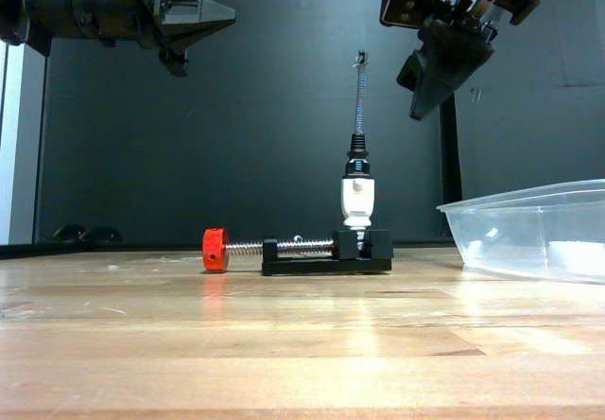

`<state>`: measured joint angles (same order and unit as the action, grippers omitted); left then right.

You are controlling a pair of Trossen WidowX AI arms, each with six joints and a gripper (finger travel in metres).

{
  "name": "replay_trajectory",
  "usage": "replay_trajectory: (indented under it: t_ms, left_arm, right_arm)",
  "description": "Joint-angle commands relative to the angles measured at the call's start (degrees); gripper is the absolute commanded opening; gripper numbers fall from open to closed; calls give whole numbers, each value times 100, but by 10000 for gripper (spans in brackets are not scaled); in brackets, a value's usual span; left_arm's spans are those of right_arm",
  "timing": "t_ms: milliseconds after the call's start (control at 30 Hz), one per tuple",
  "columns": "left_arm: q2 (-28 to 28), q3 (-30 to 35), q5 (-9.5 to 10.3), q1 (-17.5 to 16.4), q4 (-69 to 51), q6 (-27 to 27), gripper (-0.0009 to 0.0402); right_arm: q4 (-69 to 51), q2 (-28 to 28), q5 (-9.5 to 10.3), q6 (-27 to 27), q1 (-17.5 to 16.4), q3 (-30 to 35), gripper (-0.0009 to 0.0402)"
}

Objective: Remove the power plug from the receptacle and place in the container

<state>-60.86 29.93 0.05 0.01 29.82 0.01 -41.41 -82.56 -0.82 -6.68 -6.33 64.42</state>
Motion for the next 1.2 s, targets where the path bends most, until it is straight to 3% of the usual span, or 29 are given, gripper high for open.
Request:
replay_trajectory:
  t_ms: [33, 233, 400, 800, 1200]
  left_arm:
    - [0, 2, 0, -2, 4, 0, 0]
    - [0, 2, -2, 0, 4, 0, 0]
    - [0, 2, -2, 0, 4, 0, 0]
    - [0, 2, -2, 0, 2, 0, 0]
    - [0, 2, -2, 0, 2, 0, 0]
  right_arm:
    - [-249, -245, -76, -238, -42, 278, 86]
    - [-656, -636, -426, -417, -212, 804, 184]
    - [-664, -894, -474, -452, -249, 973, 231]
    - [-741, -1749, -557, -415, -262, 1716, 236]
    - [-527, -2103, -568, -439, -299, 1770, 236]
